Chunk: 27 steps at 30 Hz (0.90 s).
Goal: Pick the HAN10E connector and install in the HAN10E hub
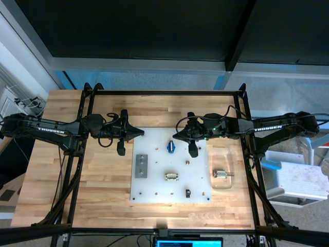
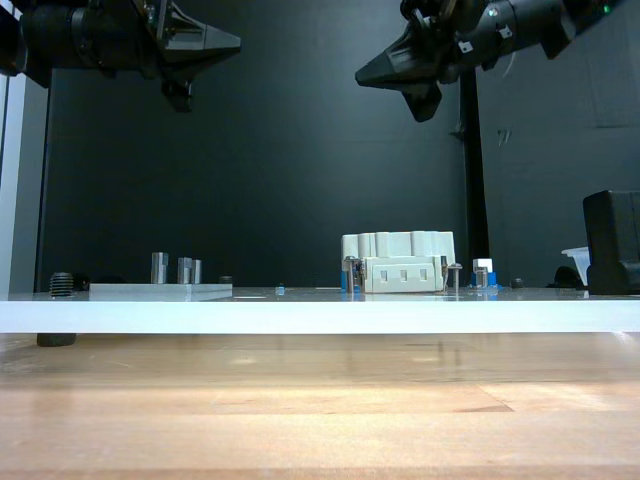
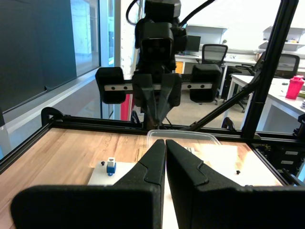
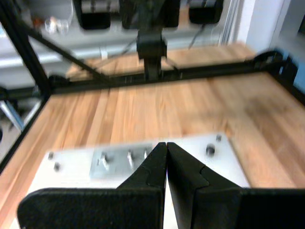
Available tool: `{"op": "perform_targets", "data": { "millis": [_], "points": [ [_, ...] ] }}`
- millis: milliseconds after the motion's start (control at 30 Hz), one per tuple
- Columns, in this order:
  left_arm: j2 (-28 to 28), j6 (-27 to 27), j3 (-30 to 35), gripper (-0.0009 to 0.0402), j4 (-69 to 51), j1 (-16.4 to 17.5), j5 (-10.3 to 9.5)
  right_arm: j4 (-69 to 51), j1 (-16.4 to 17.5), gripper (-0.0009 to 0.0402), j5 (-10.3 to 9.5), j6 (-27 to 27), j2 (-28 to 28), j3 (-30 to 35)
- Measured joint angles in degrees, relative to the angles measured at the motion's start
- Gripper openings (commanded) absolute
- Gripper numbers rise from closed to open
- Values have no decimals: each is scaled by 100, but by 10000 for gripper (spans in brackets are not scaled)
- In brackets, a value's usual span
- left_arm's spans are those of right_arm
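Our right gripper (image 1: 176,136) hangs high above the white board (image 1: 154,193), over its far edge and right of the board's middle. Its fingers (image 4: 155,162) are pressed together with nothing between them. Our left gripper (image 1: 140,133) hangs at about the same height over the board's far left corner. It points inward toward the right one, and its fingers (image 3: 152,160) are likewise closed and empty. In the low view both grippers sit well above everything on the board.

On the board, the blue piece (image 1: 170,146) stands just nearer than the right gripper's tip. The grey metal block (image 1: 141,165) lies along the board's left side. The HAN10E hub (image 1: 171,177) sits near the board's middle, towards the near edge. It is cream with metal tabs at its ends, and nothing is seated in it. A small black part (image 1: 188,193) lies nearer the board's near edge, slightly right of the hub.

Just off the board's right edge, a clear tray (image 1: 230,159) rests on the wooden table (image 1: 61,175). The HAN10E connector (image 1: 220,174) lies inside it, pale with darker ends. It is well apart from both grippers and level with the hub across the board's right edge.
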Motion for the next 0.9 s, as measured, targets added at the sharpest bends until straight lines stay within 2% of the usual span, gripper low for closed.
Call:
{"op": "perform_targets", "data": {
  "millis": [67,167,467,667,900],
  "points": [
    [-2,-2,0,0,2,0,0,-654,37,0,2,-2,15,264],
    [0,0,2,0,-2,0,2,-1628,114,0,105,-2,31,614],
    [0,-2,2,0,0,0,0,-4249,400,0,107,68,31,1467],
    [0,-2,0,0,0,0,0,-5379,809,0,105,365,39,1711],
    [-2,0,2,0,0,0,2,-6161,1327,0,107,730,42,1753]
  ]
}}
